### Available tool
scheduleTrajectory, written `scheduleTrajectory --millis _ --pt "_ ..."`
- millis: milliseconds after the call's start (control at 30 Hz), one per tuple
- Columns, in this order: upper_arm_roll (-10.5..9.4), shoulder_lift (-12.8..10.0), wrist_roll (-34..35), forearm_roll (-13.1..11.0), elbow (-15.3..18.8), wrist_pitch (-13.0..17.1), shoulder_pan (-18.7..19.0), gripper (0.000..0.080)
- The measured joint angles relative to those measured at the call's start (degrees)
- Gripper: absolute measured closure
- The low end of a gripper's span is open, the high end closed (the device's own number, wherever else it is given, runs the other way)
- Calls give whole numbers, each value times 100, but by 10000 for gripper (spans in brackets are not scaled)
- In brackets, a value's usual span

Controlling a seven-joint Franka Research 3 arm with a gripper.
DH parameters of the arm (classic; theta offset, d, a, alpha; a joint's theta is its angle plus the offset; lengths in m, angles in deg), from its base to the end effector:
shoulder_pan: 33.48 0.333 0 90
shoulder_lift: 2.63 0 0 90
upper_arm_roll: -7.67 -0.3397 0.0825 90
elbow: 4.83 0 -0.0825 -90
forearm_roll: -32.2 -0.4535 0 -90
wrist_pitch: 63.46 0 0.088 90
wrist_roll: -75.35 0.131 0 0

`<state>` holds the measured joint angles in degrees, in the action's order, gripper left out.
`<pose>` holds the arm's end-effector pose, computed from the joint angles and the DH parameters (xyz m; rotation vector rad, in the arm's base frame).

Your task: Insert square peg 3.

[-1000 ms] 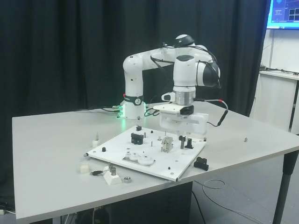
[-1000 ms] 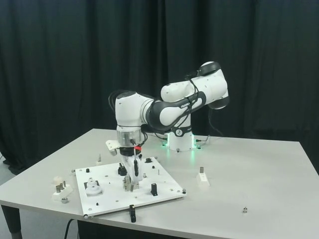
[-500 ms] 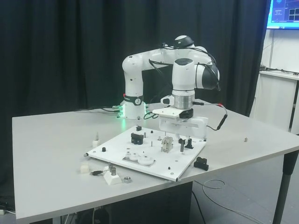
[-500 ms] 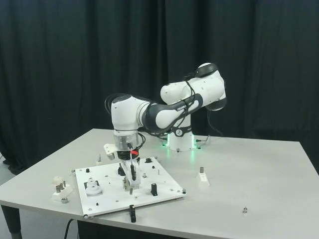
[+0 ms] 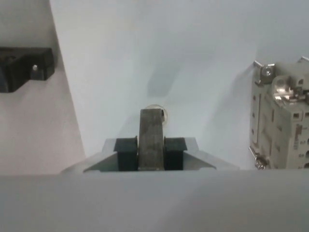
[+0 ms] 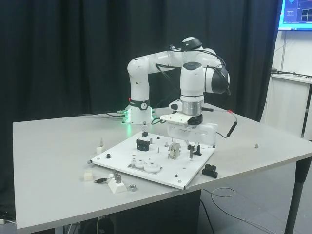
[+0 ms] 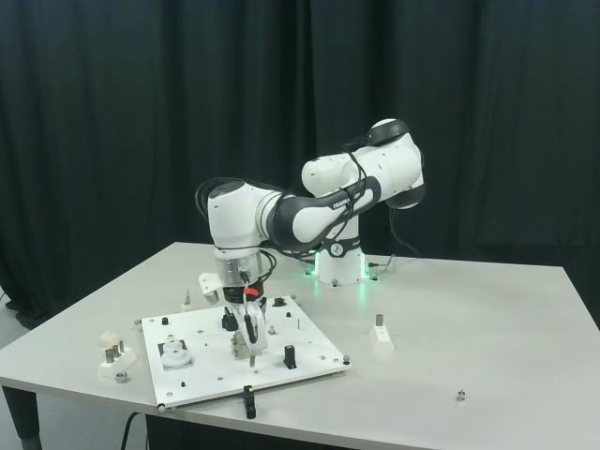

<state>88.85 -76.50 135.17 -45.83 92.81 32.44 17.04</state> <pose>0.7091 -0.1048 0.2159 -1.8906 2.4520 0.1354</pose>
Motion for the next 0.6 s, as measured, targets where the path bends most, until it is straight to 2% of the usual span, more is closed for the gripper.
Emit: scheduleTrajectory --millis 600 --pt "-77 -8 191 1 -6 -35 -3 693"
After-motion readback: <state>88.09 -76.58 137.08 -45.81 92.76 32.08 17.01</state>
